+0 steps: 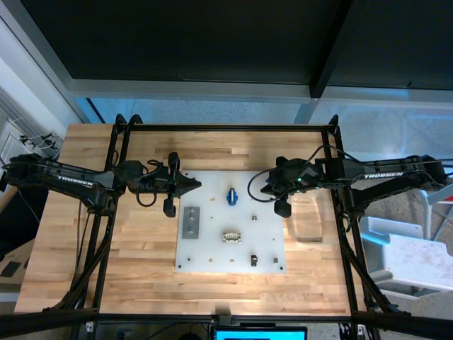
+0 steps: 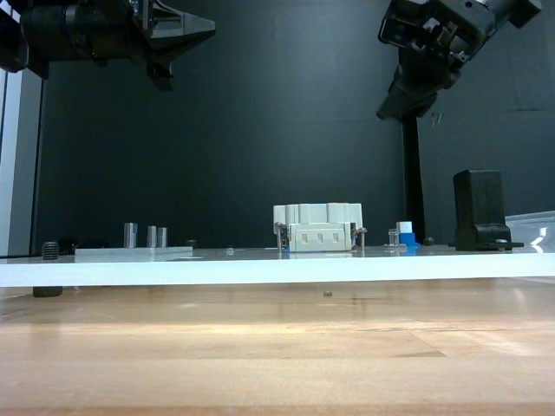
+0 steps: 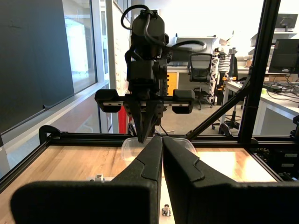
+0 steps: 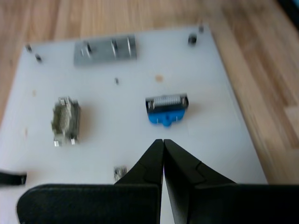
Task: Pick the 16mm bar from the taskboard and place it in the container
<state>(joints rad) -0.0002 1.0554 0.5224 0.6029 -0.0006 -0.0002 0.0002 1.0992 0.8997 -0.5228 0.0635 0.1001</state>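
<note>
My left gripper (image 1: 197,185) over the far left of the board (image 1: 212,244), my right gripper (image 1: 250,192) over its far right, both matt black plastic, board smooth matt white, block (image 1: 191,221) dull grey metal, table (image 1: 134,234) pale wood strips, container (image 1: 311,238) clear glossy plastic.

Taskboard (image 1: 212,237) mid-table (image 1: 141,269), grey block (image 1: 191,221) on its left part, container (image 1: 306,239) just beside its right edge, left gripper (image 1: 195,185) above far-left corner, right gripper (image 1: 253,191) above far-right part.
</note>
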